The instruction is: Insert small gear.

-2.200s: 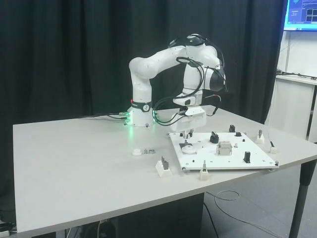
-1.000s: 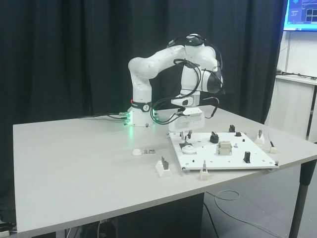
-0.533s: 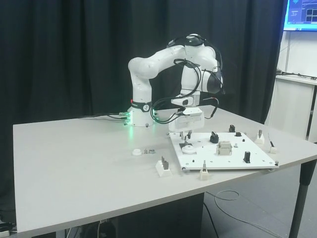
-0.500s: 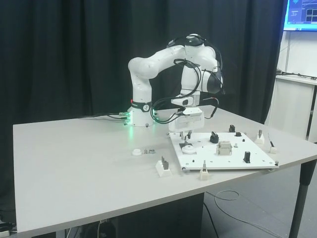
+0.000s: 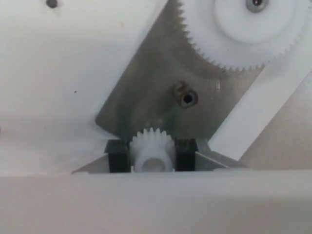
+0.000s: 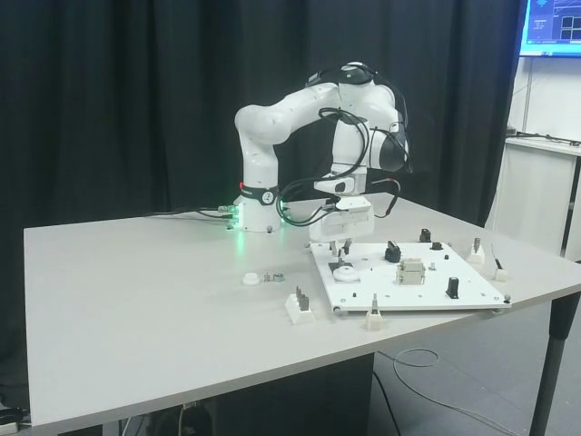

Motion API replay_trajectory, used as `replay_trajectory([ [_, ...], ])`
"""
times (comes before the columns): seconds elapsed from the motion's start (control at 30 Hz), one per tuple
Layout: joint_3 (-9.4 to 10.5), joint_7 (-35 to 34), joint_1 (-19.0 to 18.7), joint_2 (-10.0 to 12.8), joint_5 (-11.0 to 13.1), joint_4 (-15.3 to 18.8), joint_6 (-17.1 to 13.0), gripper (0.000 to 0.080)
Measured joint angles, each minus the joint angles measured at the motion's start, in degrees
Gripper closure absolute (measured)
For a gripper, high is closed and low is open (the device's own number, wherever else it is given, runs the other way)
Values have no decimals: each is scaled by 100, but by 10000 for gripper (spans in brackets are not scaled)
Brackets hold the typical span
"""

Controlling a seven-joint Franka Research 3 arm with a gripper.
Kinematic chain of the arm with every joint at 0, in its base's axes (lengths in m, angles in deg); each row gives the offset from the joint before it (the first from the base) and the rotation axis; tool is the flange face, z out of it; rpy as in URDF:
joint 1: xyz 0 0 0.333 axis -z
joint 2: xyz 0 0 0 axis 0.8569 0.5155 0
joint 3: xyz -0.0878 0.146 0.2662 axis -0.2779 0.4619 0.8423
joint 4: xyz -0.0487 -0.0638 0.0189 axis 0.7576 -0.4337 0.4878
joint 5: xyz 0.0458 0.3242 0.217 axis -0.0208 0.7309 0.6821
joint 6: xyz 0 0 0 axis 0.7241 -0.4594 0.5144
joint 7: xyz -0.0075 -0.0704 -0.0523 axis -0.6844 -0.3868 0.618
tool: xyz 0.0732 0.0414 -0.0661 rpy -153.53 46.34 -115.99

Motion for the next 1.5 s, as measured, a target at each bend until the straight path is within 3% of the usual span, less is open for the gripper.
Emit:
replay_trajectory([
  [0.57, 9, 145, -11, 67, 120, -3, -63, 609],
  [1.5, 35, 252, 43, 67, 121, 20, -183, 609],
])
